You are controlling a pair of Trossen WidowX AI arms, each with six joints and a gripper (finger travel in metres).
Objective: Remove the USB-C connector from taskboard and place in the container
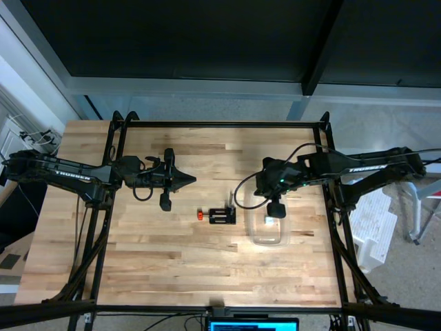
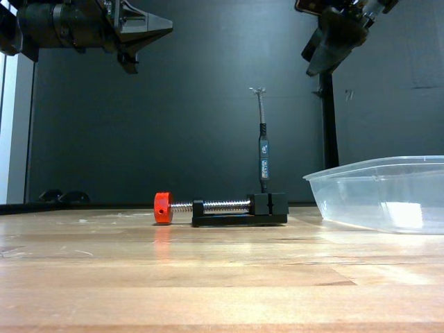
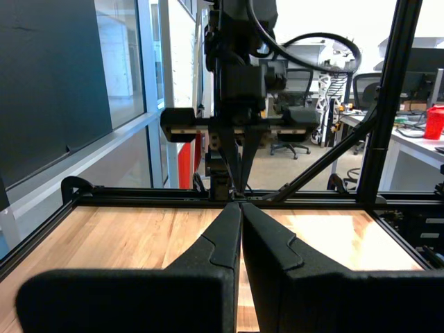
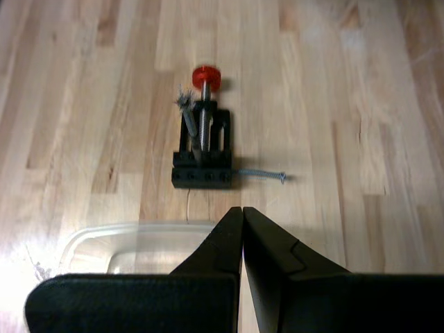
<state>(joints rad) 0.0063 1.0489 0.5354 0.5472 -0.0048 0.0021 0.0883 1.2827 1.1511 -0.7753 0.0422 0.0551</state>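
The taskboard [image 1: 222, 215] [image 2: 239, 208] [image 4: 202, 156] is a small black vise lying on the wood, with an orange-red knob [image 2: 163, 207] at its left end. The USB-C connector [image 2: 264, 159] [image 4: 189, 128] stands upright in its right end, a thin dark stick with a frayed grey stub on top. The clear container [image 1: 269, 231] [image 2: 388, 194] [image 4: 139, 243] sits just right of the taskboard. My right gripper [image 1: 274, 215] [image 2: 310, 69] [image 4: 242, 211] hangs shut high over the container's near-left part, holding nothing. My left gripper [image 1: 193, 180] [image 2: 170, 28] [image 3: 241, 208] hovers shut, up and to the left of the taskboard.
A black metal frame [image 1: 220, 125] runs around the back and sides of the wooden table [image 1: 172, 269]. A screen edge [image 1: 251, 323] shows at the table's near edge.
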